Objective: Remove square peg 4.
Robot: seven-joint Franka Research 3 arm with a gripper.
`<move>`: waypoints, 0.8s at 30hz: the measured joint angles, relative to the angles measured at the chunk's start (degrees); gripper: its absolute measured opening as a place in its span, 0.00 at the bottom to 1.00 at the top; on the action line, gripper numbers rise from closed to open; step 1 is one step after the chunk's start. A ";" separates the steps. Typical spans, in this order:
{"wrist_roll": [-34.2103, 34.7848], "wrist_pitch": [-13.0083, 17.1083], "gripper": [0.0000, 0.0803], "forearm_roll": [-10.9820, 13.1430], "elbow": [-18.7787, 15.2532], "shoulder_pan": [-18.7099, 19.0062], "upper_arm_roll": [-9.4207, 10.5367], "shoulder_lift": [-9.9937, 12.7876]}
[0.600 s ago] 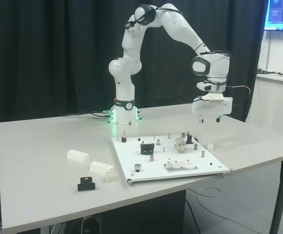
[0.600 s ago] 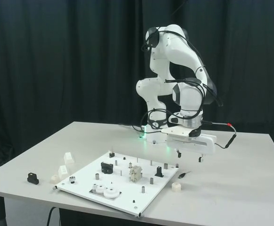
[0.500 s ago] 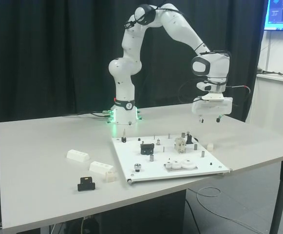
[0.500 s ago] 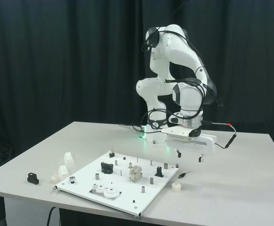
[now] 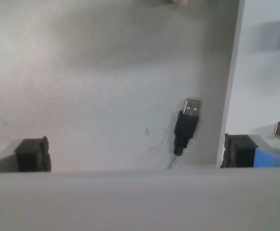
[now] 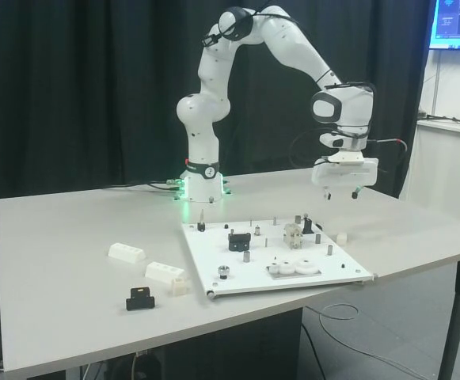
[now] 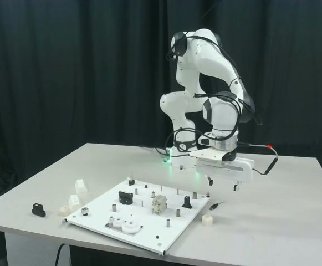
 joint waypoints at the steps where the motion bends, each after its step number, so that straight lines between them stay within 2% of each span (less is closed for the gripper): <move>1: 0.00 0.01 1.00 0.00 0.00 0.00 0.00 0.00; 24: -0.19 0.17 1.00 -0.16 0.00 -0.27 -1.15 0.00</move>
